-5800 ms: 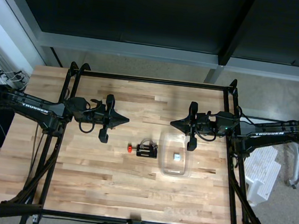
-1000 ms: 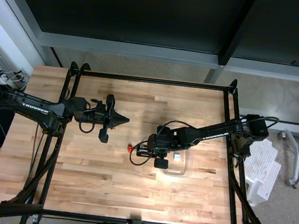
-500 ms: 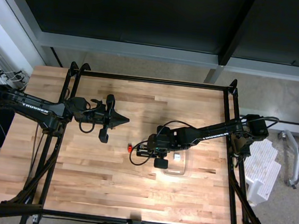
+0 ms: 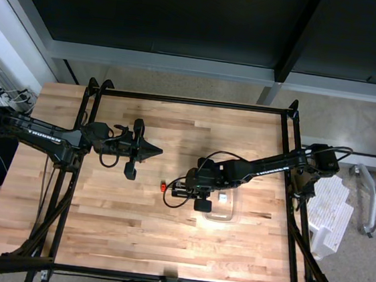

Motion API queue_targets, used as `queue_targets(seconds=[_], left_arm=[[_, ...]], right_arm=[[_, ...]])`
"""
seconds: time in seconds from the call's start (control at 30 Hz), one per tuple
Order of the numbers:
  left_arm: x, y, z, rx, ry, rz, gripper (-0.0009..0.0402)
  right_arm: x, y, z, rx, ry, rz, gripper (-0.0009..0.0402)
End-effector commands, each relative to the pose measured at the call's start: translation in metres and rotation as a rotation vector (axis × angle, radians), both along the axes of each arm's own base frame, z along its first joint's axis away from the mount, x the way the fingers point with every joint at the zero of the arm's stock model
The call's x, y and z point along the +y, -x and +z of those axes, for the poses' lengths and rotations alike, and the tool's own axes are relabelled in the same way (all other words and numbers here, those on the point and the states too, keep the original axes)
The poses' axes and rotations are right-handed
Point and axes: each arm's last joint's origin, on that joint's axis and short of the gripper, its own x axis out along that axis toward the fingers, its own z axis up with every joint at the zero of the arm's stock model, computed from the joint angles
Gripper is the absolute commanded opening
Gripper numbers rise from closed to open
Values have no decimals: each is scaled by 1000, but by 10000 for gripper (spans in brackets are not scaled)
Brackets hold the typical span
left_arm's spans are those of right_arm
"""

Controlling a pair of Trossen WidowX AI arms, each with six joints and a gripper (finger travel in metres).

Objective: Remove the RCA connector from the receptacle and place in the container

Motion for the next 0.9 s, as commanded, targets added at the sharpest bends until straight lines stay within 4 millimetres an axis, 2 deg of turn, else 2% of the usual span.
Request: queue_targets(seconds=[0.03, 0.5, 0.9], left_arm=[[0, 0, 0, 0, 0, 0, 0], [0, 0, 0, 0, 0, 0, 0], [0, 0, 0, 0, 0, 0, 0]], right_arm=[[0, 1, 4, -11, -1, 2, 1], [-3, 16, 42, -114, -18, 2, 1], [-3, 20, 48, -123, -27, -7, 1]])
